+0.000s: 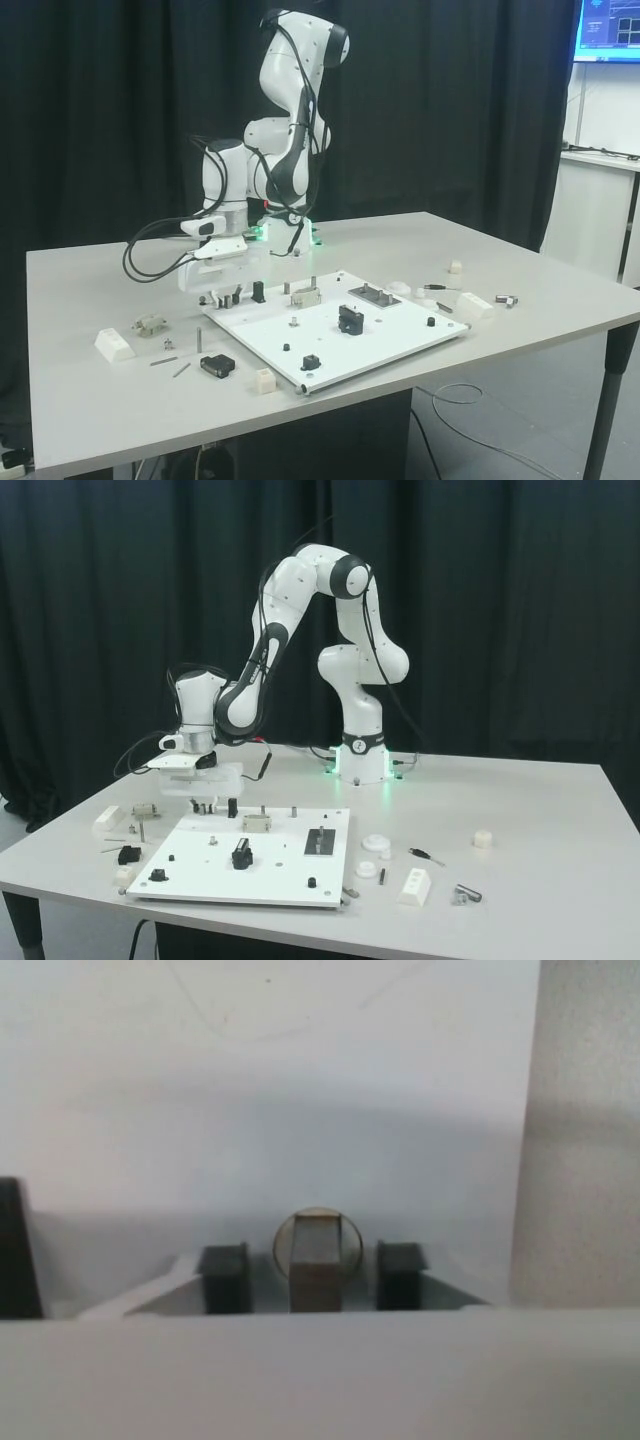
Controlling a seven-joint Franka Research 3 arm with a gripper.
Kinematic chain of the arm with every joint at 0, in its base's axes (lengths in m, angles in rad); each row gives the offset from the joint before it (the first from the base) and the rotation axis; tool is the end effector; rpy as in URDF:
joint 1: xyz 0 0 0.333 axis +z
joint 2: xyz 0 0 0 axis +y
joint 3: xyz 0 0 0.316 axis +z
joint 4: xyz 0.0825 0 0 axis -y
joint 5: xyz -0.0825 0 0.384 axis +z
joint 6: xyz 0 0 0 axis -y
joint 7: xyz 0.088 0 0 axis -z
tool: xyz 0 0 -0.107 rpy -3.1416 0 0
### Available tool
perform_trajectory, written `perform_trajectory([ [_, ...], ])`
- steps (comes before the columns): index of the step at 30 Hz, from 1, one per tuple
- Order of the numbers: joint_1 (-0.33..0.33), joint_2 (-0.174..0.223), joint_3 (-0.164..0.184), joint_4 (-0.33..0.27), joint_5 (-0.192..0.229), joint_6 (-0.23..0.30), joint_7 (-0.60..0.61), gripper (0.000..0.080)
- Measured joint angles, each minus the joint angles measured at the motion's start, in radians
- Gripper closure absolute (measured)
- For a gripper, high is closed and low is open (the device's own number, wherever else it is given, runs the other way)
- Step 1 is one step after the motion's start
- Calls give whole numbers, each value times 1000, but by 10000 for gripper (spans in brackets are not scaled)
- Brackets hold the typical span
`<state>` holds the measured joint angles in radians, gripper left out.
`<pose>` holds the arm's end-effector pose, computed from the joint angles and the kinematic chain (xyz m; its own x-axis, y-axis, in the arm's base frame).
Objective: Remove square peg 4.
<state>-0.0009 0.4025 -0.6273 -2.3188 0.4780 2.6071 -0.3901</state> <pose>0.4058 -0.3213 0.1992 0.8157 -0.5785 0.0066 -0.5784 -0.8157 -0.0047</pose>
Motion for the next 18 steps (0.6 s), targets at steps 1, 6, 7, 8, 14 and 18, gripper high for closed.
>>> perform_trajectory([
  [1, 0, 0, 0, 0, 1, 0, 0, 518],
  [6, 0, 0, 0, 1, 2, -1, 0, 518],
  [7, -1, 1, 0, 1, 2, -1, 0, 518],
  [8, -1, 1, 0, 2, 2, -1, 0, 518],
  [14, -1, 1, 0, 2, 2, -1, 0, 706],
  [18, -1, 2, 0, 2, 2, -1, 0, 706],
])
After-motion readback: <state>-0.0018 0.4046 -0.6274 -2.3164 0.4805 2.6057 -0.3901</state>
